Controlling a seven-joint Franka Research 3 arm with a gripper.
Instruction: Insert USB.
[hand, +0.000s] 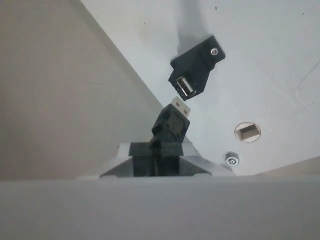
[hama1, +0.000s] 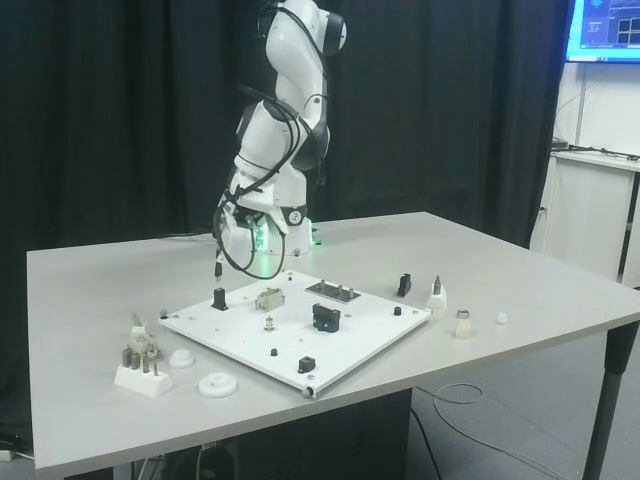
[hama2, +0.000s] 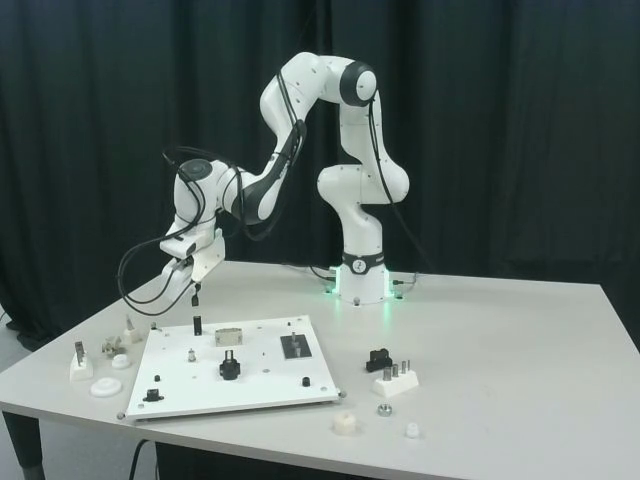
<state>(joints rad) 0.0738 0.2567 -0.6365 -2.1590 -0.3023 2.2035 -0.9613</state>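
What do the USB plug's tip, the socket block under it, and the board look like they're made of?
USB plug: bright, reflective tip, likely metal; matte black body, probably moulded plastic.
Socket block: matte black, sharp-edged, plastic by its look, with a shiny screw; its port has a metallic rim.
Board: smooth white sheet, possibly painted or plastic.

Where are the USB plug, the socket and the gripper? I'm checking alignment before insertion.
USB plug (hand: 181, 107), wrist view, on its metal tip.
Socket (hand: 184, 87), wrist view, on its metal opening in the black block.
Gripper (hand: 155, 150), wrist view, between the fingertips, where they clamp the plug's black body.
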